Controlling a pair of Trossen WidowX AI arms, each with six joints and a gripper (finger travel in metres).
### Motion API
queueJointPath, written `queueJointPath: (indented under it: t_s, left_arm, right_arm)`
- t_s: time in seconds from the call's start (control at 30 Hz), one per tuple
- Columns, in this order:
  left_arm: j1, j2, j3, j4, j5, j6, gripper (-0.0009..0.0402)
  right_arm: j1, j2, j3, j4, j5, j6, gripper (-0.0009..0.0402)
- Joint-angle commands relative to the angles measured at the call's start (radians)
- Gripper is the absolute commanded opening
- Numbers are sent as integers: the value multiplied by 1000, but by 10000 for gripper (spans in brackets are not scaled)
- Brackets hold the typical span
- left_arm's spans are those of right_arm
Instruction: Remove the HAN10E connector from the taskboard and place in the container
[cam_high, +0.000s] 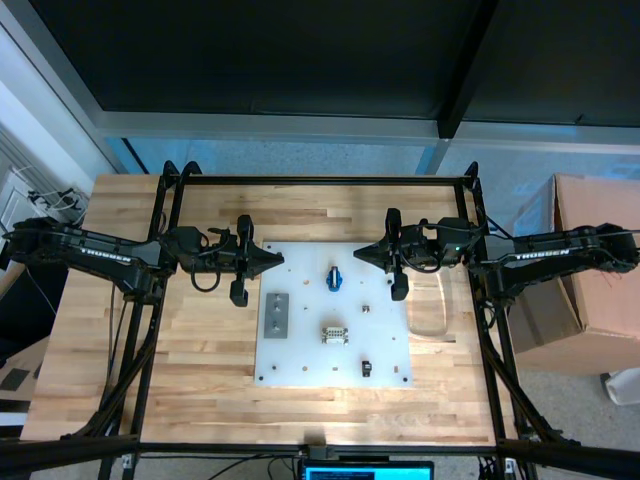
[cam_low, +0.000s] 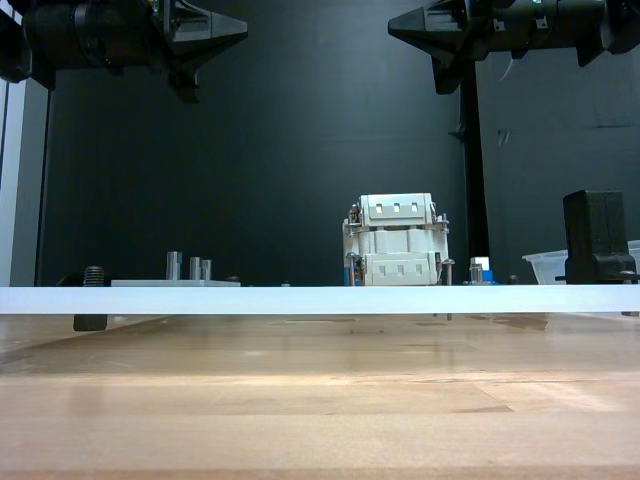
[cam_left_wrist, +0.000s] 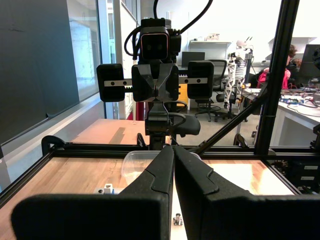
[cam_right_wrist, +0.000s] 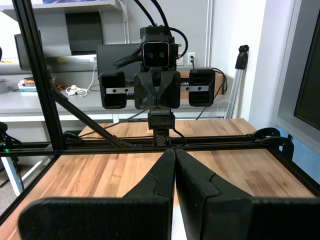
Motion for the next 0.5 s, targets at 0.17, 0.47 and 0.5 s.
queueJointPath:
  t_s: [0.17, 0.47, 0.5]
  left_arm:
    - [0, 0, 0, 0, 1, 0, 0]
    - [0, 0, 0, 0, 1, 0, 0]
    - [0, 0, 0, 0, 1, 0, 0]
  right_arm:
    - [0, 0, 0, 0, 0, 0, 0]
    - [3, 0, 4, -1, -21, 9, 0]
    - [5, 0, 6, -2, -43, 12, 0]
